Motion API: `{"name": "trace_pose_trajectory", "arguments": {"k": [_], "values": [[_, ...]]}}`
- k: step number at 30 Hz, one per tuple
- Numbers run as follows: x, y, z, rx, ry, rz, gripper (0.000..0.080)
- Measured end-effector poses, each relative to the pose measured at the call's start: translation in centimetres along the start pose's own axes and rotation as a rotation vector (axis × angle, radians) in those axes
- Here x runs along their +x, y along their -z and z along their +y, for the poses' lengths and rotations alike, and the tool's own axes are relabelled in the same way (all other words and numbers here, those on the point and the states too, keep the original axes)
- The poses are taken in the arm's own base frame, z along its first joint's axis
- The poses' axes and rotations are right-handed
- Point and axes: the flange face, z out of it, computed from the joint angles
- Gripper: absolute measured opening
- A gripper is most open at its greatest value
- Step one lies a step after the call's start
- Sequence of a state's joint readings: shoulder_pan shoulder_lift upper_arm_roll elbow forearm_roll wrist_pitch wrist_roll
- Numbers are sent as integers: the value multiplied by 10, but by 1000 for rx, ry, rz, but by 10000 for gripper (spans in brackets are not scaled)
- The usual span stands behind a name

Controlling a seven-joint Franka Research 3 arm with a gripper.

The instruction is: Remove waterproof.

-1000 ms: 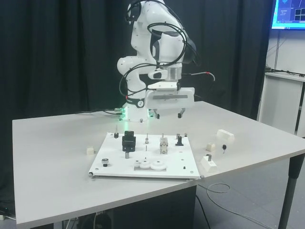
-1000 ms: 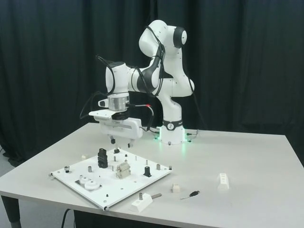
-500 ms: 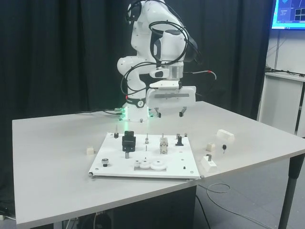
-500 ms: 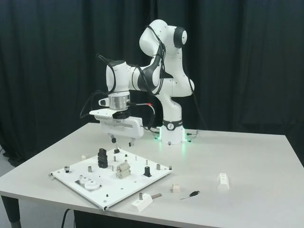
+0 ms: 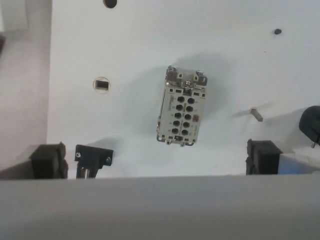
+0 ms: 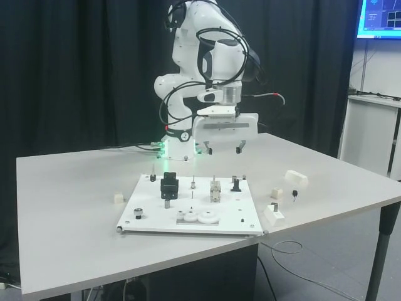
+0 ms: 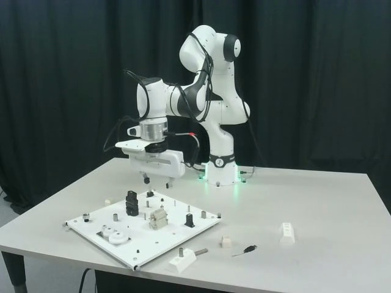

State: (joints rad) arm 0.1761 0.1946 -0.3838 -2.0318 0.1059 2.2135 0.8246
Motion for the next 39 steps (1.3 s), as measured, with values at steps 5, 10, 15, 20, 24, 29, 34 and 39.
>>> {"name": "trace_pose_trajectory", "arguments": {"k": [5, 10, 15, 20, 24, 29, 34, 39], "values": [[0, 0, -1, 1, -7, 2, 800], [0, 0, -2, 2, -31, 4, 800], [1, -1, -3, 0, -60, 4, 800], [1, -3, -2, -4, -111, 3, 800], [2, -6, -2, -10, -154, 1, 800], [2, -12, -2, -20, -168, -1, 800], [2, -17, -2, -29, -175, -2, 800], [5, -23, -1, -35, -184, -1, 800]]}}
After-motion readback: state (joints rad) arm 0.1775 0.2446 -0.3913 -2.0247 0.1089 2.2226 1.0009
